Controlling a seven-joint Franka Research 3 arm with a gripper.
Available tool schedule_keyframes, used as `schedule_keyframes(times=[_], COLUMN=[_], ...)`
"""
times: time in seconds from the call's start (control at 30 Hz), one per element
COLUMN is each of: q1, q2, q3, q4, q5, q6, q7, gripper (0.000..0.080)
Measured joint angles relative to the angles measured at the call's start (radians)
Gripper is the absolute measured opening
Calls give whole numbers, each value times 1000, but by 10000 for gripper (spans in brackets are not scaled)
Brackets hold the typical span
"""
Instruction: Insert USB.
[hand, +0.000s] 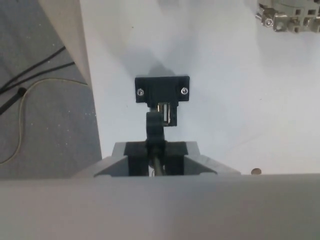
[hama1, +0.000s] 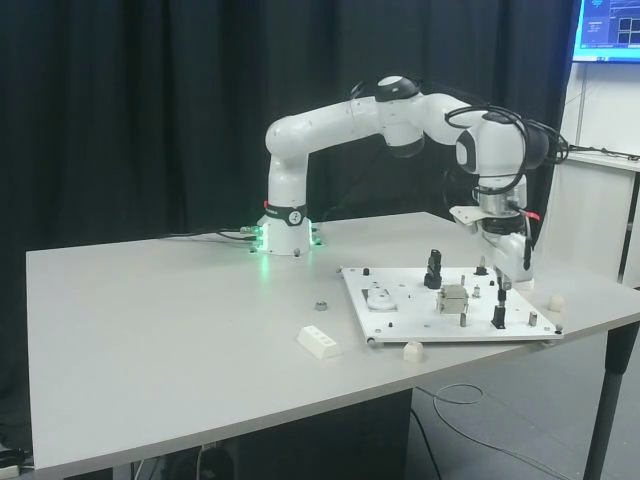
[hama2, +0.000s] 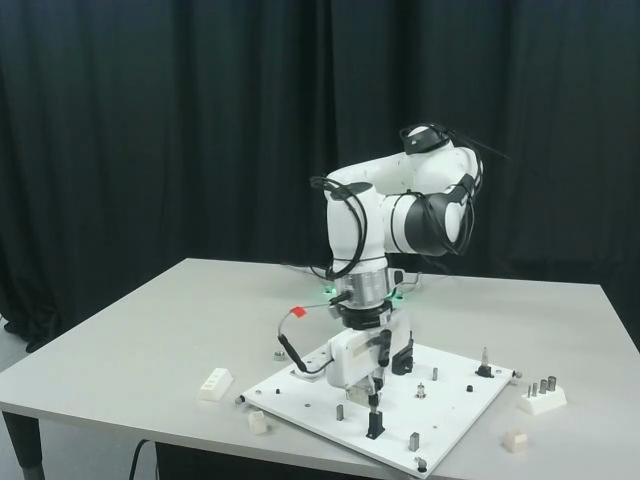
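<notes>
Only our wrist view shows the gripper (hand: 155, 150) clamped on the USB plug (hand: 155, 125), its tip at the black socket block (hand: 162, 89) on the white board (hand: 225, 115); a metal connector (hand: 287, 17) sits well apart.

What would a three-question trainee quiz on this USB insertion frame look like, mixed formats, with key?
1. True or false: the USB plug sits in the gripper.
2. The black socket block is fixed to: A) the white board B) the grey table C) the arm's base.
3. Fill in: the light at the arm's base glows ____.

Key: 1 true; 2 A; 3 green.
</notes>
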Motion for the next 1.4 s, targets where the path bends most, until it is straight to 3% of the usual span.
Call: schedule_keyframes(times=[1.4], q1=[4], q2=[-1], q3=[4], q4=[4], q5=[-12], q6=[-9], q7=[2], gripper=[65])
